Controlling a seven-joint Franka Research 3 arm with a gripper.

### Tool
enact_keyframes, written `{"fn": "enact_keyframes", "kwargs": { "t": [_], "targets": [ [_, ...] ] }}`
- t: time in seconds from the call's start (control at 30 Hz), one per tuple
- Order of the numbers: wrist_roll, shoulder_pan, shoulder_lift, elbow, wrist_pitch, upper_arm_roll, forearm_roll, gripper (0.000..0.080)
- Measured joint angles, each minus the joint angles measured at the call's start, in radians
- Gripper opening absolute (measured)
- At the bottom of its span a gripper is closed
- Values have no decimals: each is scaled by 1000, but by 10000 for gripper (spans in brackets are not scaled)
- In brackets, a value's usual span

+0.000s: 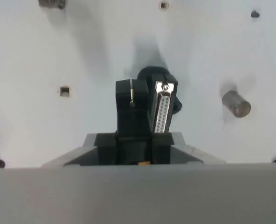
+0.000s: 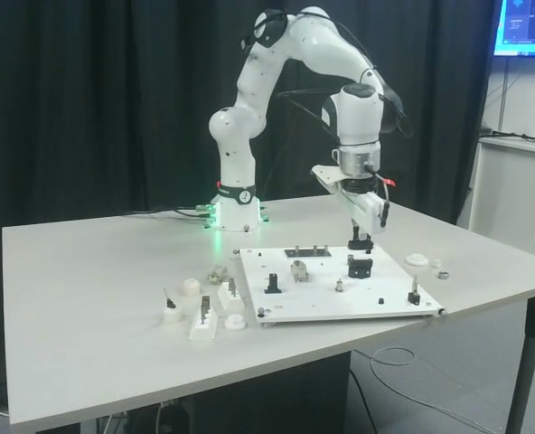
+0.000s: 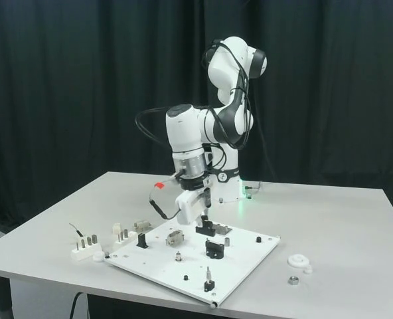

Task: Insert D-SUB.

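— So, what is the robot's hand doing?

— The gripper (image 1: 145,109) is closed on the D-SUB plug (image 1: 162,111). The two black fingers (image 1: 132,105) squeeze it from both sides — only the plug fits between them.

— What does the plug look like?

— It has a black shell and a grey face with rows of tiny holes. From the wrist view, that face is turned a bit to one side.

— Where is the plug now?

— It is up in the gripper (image 2: 361,237), over the far part of the white board (image 2: 340,287). I cannot tell if it touches the board or hangs just above it.

— What else is on the board?

— Small black blocks stand on it, like this black holder (image 2: 359,267), which is just in front of the hand. A short grey peg (image 1: 236,103) sticks up near the plug too.

— And off the board?

— Some little white parts (image 2: 202,315) sit on the grey table (image 2: 87,289) beside the board. A white gear (image 3: 297,260) lies on the other side.
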Motion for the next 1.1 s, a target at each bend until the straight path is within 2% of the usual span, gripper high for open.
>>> {"fn": "enact_keyframes", "kwargs": {
  "t": [0.3,1.1],
  "targets": [
    [0,38,-7,-37,33,-30,49,149],
    [-4,151,-8,-120,130,-105,110,149]
  ]
}}
